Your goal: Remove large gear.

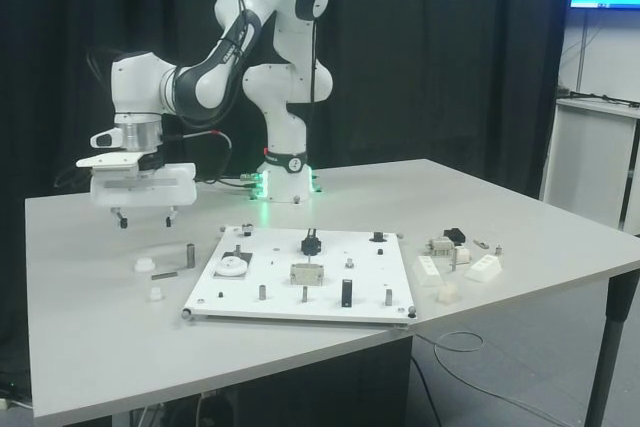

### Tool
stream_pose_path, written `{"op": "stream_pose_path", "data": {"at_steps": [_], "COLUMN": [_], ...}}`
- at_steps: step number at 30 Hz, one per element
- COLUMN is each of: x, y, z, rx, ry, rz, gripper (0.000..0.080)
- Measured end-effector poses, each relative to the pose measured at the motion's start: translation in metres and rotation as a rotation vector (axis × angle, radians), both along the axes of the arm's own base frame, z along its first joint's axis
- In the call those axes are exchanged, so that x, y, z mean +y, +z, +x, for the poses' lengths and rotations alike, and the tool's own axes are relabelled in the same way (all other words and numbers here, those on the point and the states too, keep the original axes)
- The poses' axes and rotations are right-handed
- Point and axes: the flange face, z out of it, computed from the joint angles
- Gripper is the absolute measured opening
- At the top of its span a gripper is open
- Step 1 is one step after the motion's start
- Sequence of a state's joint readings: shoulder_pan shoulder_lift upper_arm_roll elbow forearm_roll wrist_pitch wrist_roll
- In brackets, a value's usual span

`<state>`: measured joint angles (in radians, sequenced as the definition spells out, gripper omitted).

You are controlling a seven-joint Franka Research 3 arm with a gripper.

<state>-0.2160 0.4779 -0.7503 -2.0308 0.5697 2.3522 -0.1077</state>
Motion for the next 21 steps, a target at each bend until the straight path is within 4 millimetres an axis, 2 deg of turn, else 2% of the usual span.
{"op": "stream_pose_path", "data": {"at_steps": [21], "x": [0.0011], "y": [0.0036], "z": [0.0039], "rx": [-0.006], "ry": [0.002], "rz": [-0.005], "gripper": [0.08]}}
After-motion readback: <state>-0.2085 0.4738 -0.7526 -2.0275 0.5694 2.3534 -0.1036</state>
